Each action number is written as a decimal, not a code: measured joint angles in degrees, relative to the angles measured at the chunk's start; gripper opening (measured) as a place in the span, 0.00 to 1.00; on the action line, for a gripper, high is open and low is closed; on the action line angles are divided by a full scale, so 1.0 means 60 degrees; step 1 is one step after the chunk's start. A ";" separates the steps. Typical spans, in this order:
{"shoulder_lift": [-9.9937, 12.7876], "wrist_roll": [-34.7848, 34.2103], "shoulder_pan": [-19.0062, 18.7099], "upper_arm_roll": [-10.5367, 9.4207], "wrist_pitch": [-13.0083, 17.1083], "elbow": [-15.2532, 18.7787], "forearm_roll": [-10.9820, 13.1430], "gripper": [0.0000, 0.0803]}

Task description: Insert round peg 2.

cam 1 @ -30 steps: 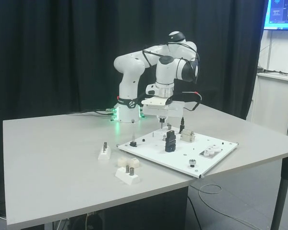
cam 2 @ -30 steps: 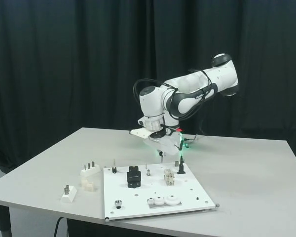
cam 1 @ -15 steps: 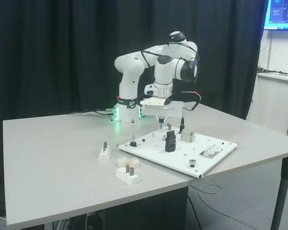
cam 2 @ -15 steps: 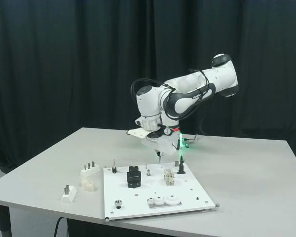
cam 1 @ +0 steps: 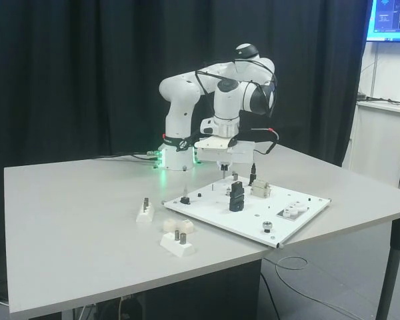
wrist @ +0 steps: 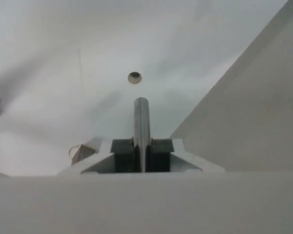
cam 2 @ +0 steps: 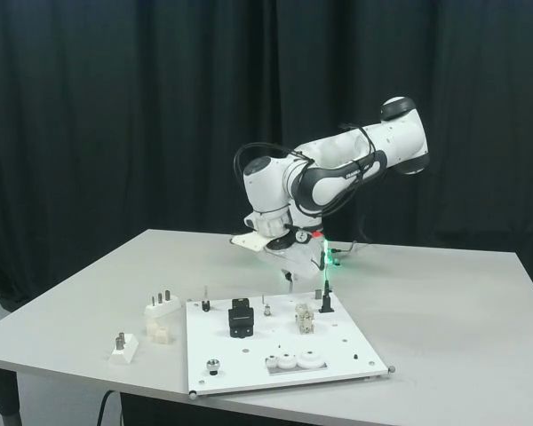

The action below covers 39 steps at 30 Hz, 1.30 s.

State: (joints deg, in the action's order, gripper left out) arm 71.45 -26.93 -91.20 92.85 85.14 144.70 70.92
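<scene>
The peg is being gripped upright between the closed fingers of the hand and held above the board, just short of the hole, so insertion is judged not yet done.

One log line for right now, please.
phase: carry | gripper: shut on round peg | peg above white board, short of hole | not inserted
</scene>
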 joint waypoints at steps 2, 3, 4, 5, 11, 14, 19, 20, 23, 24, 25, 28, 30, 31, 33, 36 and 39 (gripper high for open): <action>0.0000 0.0000 0.0007 -0.0039 -0.0001 -0.0012 0.0000 0.08; 0.0000 0.0000 0.0009 -0.0057 -0.0003 -0.0018 0.0000 0.08; 0.0000 0.0000 0.0010 -0.0074 -0.0006 -0.0024 0.0000 0.08; 0.0000 0.0000 0.0012 -0.0089 -0.0009 -0.0030 0.0000 0.08; 0.0000 0.0000 0.0016 -0.0189 -0.0012 -0.0064 0.0011 0.08; 0.0000 0.0000 0.0023 -0.0239 -0.0015 -0.0084 0.0021 0.08; 0.0000 0.0000 0.0054 -0.0325 -0.0015 -0.0125 0.0049 0.08; 0.0000 0.0000 0.0062 -0.0338 -0.0015 -0.0131 0.0053 0.08; 0.0000 0.0000 0.0097 -0.0381 -0.0015 -0.0152 0.0064 0.08; 0.0000 0.0000 0.0112 -0.0400 -0.0015 -0.0161 0.0069 0.08; 0.0000 0.0000 0.0127 -0.0417 -0.0015 -0.0169 0.0072 0.08; 0.0000 0.0000 0.0169 -0.0461 -0.0015 -0.0192 0.0079 0.08; 0.0000 0.0000 0.0197 -0.0492 -0.0014 -0.0206 0.0085 0.08; 0.0000 0.0000 0.0212 -0.0510 -0.0008 -0.0214 0.0090 0.08; 0.0001 0.0000 0.0243 -0.0545 0.0003 -0.0231 0.0107 0.08; 0.0001 0.0000 0.0285 -0.0579 0.0022 -0.0248 0.0130 0.08; 0.0001 0.0000 0.0321 -0.0595 0.0040 -0.0258 0.0150 0.08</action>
State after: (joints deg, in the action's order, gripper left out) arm 71.46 -26.93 -89.28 89.28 85.38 143.15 71.82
